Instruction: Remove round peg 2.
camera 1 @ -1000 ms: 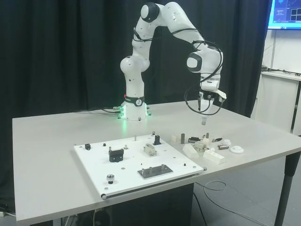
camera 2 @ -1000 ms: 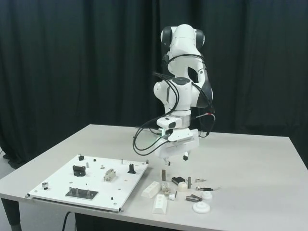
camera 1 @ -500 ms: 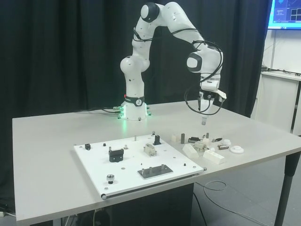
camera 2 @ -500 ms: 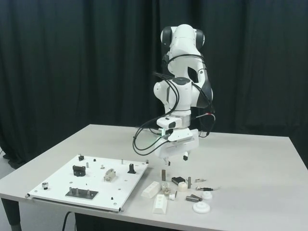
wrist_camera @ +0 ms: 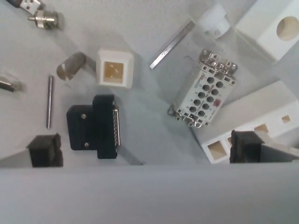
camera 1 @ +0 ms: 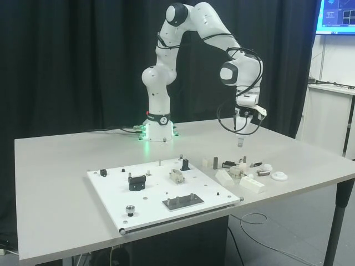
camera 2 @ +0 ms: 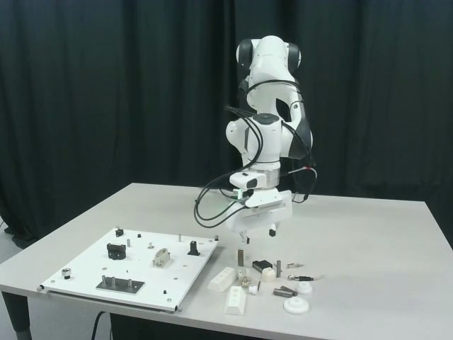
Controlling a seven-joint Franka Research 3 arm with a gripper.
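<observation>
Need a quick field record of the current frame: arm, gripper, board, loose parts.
arm: white, bolted on grey table
gripper: raised above the loose parts, beside the board, holding nothing, fingers apart
board: white, flat on table, several fixtures mounted
loose parts: cluster on table beside board
black connector: lying below the wrist camera
pin connector: grey, many holes, next to white block
white cube: square recess facing up
thin rod: lying flat
gear: white, at the cluster's outer edge

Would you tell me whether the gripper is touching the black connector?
Apart. The second room view shows the gripper hanging well above the black connector on the table.
</observation>
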